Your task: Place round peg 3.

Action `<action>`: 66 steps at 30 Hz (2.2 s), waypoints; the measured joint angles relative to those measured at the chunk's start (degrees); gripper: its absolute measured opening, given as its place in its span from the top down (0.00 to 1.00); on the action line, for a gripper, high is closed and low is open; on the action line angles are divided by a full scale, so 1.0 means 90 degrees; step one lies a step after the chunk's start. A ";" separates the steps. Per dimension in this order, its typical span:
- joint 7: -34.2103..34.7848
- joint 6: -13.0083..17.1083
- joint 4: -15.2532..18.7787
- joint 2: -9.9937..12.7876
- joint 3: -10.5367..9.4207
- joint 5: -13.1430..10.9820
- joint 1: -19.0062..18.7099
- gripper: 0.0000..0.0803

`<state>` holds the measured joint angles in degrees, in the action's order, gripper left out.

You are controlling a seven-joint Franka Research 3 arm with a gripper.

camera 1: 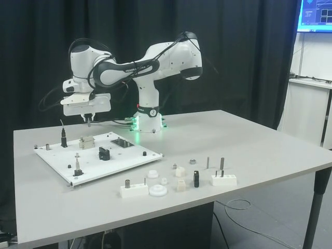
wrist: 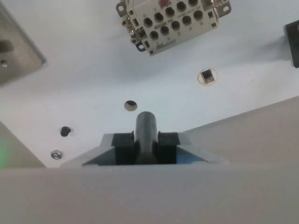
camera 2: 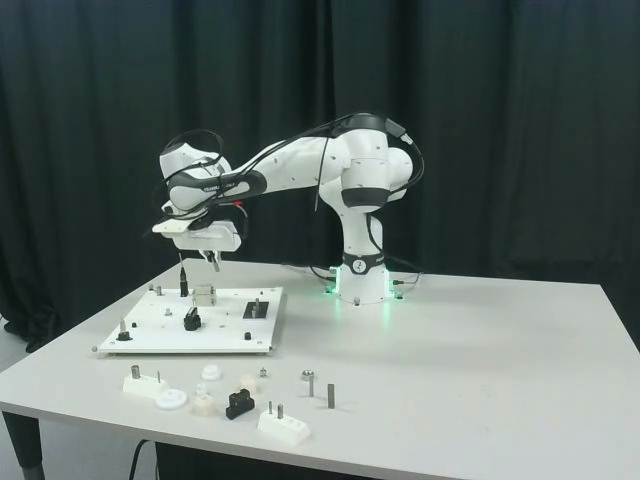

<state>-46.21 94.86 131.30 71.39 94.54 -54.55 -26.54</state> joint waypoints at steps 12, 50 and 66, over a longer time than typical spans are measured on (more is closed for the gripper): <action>0.0030 -0.0007 0.0002 0.0000 0.0050 0.0021 -0.0025 0.87; 0.0650 0.0149 -0.2917 0.0376 -0.0161 -0.2138 0.0545 0.87; 0.1555 0.0229 -0.5137 0.0381 -0.1039 -0.1901 0.1618 0.87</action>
<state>-32.21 96.92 85.06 74.83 85.18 -71.67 -11.98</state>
